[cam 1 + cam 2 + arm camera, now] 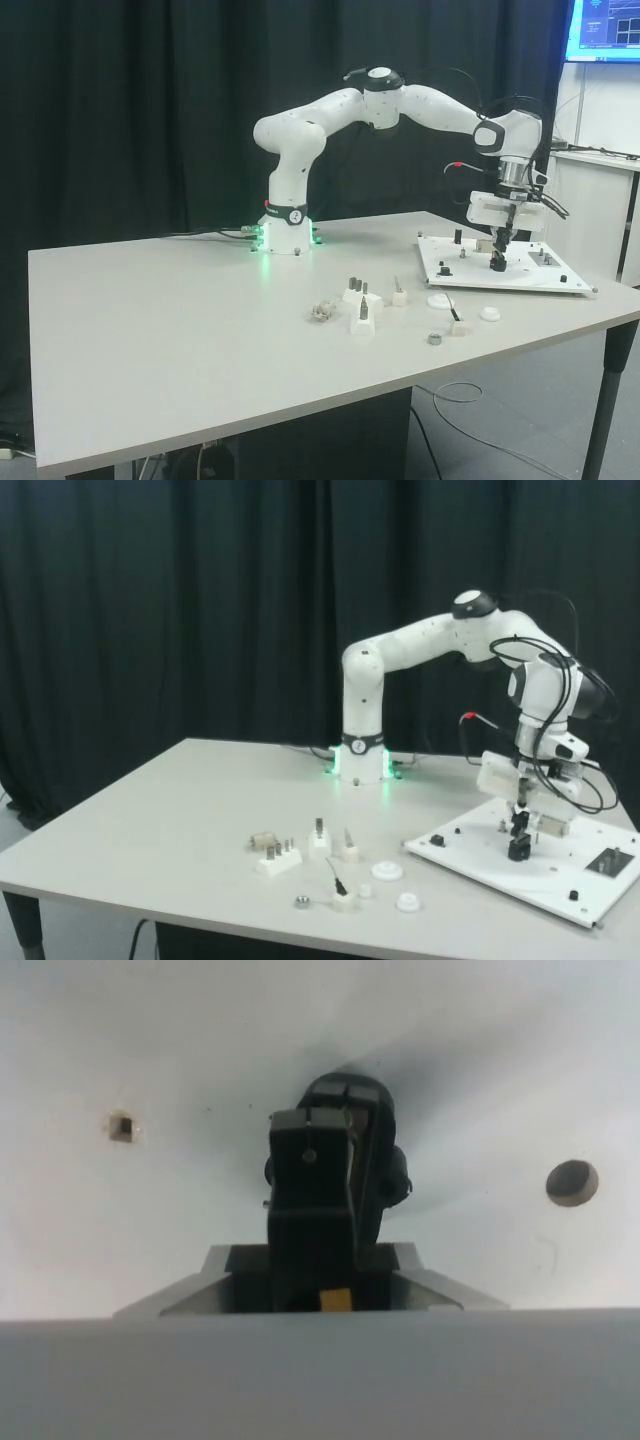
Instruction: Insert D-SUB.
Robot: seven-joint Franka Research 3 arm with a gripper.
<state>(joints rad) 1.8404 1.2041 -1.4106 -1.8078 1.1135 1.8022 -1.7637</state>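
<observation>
Black D-SUB plug [318, 1195] is pinched in the claw [498, 252] just above the white board [520, 278] near the surface's far right corner, so I'd keep it square and press gently.

Black curtains [180, 600] hang behind a grey table [170, 320], with a lit screen [605, 30] in the upper corner and a white cabinet [590, 200] beside the table.
</observation>
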